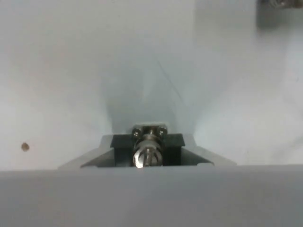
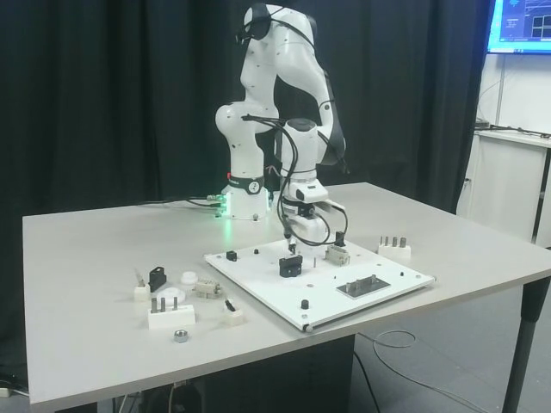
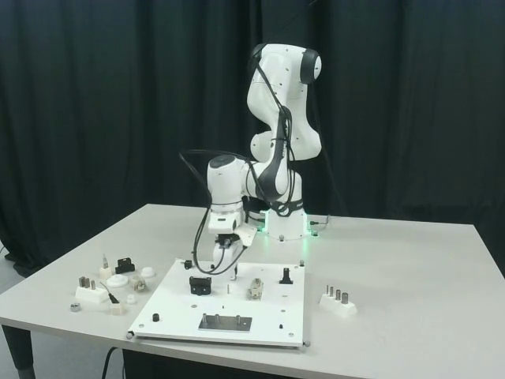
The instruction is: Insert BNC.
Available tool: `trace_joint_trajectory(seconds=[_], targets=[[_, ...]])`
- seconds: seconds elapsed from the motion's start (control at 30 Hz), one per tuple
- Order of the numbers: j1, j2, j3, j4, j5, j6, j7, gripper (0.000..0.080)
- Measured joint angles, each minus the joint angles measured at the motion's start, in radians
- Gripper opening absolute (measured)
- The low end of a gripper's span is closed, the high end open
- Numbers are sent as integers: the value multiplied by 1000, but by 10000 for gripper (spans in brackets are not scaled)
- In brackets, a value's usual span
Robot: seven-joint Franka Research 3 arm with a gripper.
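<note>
We see the gripper (image 1: 147,158) closed on the BNC connector (image 1: 147,150), a small metal barrel with a shiny tip held between black fingers (image 1: 123,150). It hangs above the white board (image 2: 327,288), near a black block (image 2: 290,266).

One white robot arm (image 3: 272,134) stands on one grey counter (image 3: 410,276). One white board (image 3: 229,312) lies on the counter. Two white peg blocks sit off the board: one (image 3: 338,303) at one side, one (image 3: 89,292) among several small loose parts at the other.
</note>
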State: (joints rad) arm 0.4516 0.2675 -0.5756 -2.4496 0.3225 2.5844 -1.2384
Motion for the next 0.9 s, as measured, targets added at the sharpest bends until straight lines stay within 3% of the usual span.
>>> trace_joint_trajectory(seconds=[0.9], targets=[[-11,-2,-3,-3,104,-5,320,121]])
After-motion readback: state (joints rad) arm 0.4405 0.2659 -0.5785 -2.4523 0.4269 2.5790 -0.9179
